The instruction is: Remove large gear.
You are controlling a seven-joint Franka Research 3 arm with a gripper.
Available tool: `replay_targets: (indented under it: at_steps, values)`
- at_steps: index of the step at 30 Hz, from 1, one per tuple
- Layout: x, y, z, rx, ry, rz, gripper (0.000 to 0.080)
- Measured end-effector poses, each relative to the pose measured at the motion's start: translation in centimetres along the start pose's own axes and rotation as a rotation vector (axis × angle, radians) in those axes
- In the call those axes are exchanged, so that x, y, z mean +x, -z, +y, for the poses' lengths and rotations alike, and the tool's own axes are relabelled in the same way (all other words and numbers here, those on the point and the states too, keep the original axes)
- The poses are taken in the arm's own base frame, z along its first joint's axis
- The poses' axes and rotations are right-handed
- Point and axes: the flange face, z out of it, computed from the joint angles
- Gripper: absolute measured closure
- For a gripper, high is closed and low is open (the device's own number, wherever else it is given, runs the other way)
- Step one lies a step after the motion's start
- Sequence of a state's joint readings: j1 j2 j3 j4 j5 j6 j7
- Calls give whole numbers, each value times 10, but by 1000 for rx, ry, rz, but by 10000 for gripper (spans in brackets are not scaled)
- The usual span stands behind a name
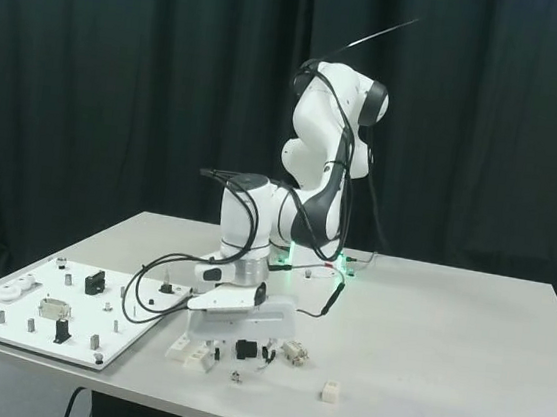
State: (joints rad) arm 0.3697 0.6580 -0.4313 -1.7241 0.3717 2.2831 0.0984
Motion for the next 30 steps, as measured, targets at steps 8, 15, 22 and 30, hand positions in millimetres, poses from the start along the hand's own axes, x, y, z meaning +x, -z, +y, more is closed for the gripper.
replay_targets:
  at_steps: [8,15,22,30]
  values:
    - [6,9,3,-4,-7,-3,3]
    - [12,15,12,-8,-19,-5,3]
    - [17,19,23,-13,-28,-1,3]
    - [23,24,30,-10,-33,8,3]
